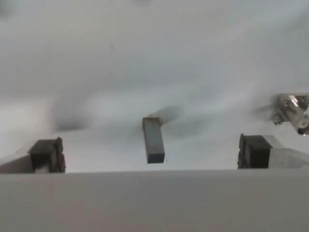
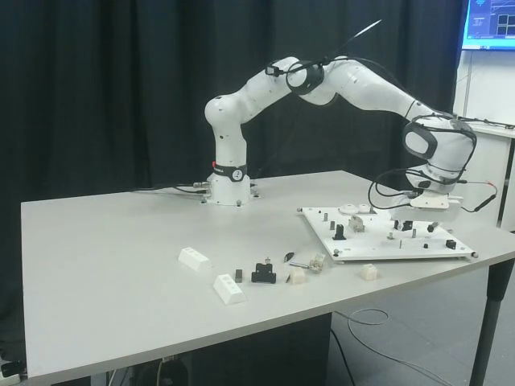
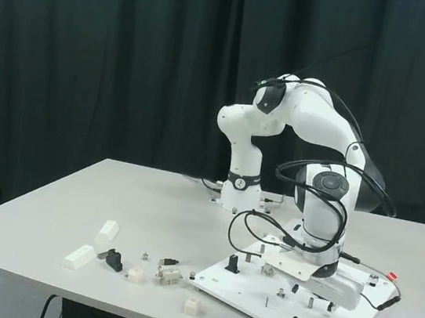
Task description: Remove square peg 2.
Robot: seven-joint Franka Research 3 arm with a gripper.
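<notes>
White board (image 2: 451,251) on the grey table (image 2: 105,241): my gripper (image 1: 149,152) hangs spread wide over square peg 2 (image 1: 153,139), seemingly seated yet; grasping and lifting remain.

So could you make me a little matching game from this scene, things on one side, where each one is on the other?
Things:
1. square peg
2. gripper
3. two white blocks
4. robot base

Places:
A. on the bare table, away from the board
B. standing on the white board
C. bolted at the table's far side
D. above the board, open, a finger each side of the peg

Pairs: 1-B, 2-D, 3-A, 4-C
</notes>
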